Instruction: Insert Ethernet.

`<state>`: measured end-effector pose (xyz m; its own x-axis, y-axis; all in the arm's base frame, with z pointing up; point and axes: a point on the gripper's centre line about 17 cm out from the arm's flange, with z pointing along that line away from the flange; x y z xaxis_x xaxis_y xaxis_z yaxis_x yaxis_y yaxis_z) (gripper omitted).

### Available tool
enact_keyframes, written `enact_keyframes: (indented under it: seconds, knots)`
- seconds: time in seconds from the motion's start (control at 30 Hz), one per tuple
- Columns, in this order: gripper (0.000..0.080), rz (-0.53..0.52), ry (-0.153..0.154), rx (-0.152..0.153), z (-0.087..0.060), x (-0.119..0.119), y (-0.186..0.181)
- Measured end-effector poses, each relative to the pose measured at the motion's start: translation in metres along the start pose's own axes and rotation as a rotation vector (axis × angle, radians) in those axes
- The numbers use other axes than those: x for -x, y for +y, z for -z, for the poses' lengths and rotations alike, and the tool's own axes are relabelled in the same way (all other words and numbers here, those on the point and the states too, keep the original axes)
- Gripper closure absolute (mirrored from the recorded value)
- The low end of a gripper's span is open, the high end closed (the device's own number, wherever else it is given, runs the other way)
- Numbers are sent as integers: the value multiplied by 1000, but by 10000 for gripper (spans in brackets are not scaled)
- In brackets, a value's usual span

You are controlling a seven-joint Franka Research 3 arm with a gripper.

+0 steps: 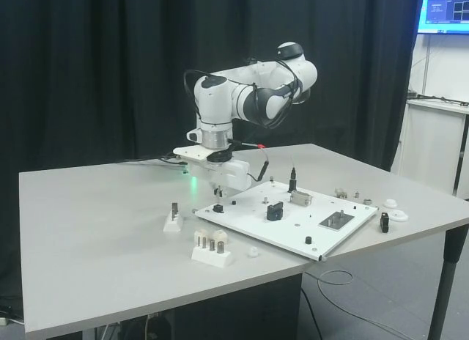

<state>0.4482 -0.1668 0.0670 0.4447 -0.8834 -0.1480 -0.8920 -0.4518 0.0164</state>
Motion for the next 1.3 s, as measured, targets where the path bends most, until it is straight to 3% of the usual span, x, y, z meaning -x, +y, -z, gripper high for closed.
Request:
enact_keyframes:
  seconds: [1.3]
  knots:
    - [702,-36,15,-12,-6,-5,0]
